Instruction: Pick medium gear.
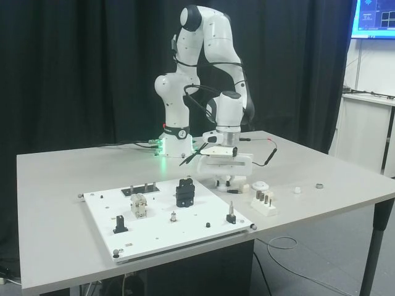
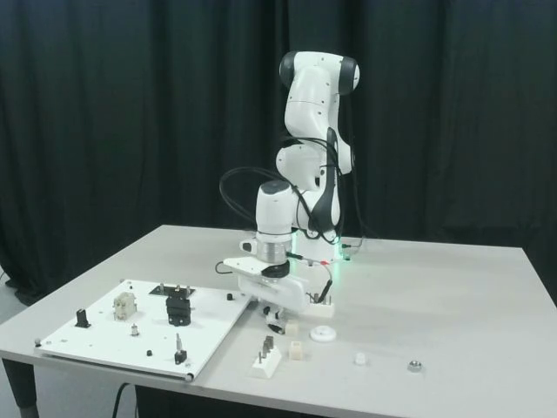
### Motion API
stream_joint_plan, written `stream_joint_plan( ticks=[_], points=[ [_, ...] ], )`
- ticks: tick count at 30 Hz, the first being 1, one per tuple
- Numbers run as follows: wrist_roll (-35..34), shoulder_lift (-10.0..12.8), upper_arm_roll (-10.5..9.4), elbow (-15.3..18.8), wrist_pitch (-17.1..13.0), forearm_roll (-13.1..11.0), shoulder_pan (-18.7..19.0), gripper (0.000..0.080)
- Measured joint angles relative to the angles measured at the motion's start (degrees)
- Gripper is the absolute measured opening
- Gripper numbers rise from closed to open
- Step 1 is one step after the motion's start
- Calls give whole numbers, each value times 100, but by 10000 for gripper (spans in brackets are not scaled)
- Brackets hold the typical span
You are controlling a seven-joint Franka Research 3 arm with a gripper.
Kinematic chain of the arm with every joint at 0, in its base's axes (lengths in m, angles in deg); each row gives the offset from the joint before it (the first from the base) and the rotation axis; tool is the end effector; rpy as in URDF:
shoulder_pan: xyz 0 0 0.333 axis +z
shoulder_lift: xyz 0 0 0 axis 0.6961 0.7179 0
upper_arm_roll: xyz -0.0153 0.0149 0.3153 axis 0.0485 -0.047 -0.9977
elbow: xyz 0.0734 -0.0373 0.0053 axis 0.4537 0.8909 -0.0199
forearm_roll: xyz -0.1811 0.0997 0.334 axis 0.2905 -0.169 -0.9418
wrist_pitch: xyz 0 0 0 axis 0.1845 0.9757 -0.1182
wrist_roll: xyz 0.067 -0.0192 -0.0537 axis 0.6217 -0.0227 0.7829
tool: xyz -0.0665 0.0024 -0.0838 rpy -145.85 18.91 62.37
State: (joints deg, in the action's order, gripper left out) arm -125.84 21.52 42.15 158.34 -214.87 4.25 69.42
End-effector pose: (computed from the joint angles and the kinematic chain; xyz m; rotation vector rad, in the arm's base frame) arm 0.4716 -0.0180 0.1816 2.5923 -1.7138 0.0501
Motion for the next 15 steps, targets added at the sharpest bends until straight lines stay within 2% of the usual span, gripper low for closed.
stream_joint_plan(
  ticks=[15],
  points=[
    [80, -123, -10, -12, 27, 2, 0, 284]
  ],
)
